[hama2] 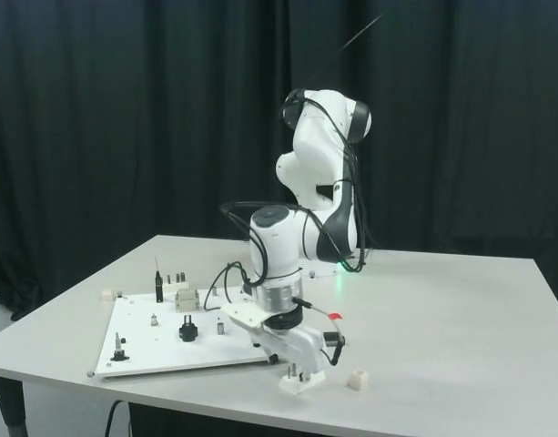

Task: Pick round peg 1.

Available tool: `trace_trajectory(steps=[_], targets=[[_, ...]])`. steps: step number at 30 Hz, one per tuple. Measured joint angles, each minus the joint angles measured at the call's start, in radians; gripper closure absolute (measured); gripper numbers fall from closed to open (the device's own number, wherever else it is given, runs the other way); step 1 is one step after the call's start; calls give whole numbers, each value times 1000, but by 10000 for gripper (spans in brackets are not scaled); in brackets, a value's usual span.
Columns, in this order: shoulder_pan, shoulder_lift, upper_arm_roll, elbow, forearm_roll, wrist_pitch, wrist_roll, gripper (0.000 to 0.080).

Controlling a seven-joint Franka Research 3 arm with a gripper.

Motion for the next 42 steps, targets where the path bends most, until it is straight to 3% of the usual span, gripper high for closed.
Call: trace_trajectory(steps=[20, 21, 26, 27, 36, 37, 42], targets=[[-9, 7, -2, 0, -3, 24, 0, 3], [-10, 7, -2, 1, -3, 25, 0, 120], [-12, 7, -2, 5, -9, 25, 0, 120], [-12, 7, -2, 6, -9, 25, 0, 296], [-12, 7, 0, 15, -9, 25, 0, 296], [-12, 7, 0, 16, -9, 25, 0, 636], [-12, 7, 3, 20, -9, 25, 0, 636]])
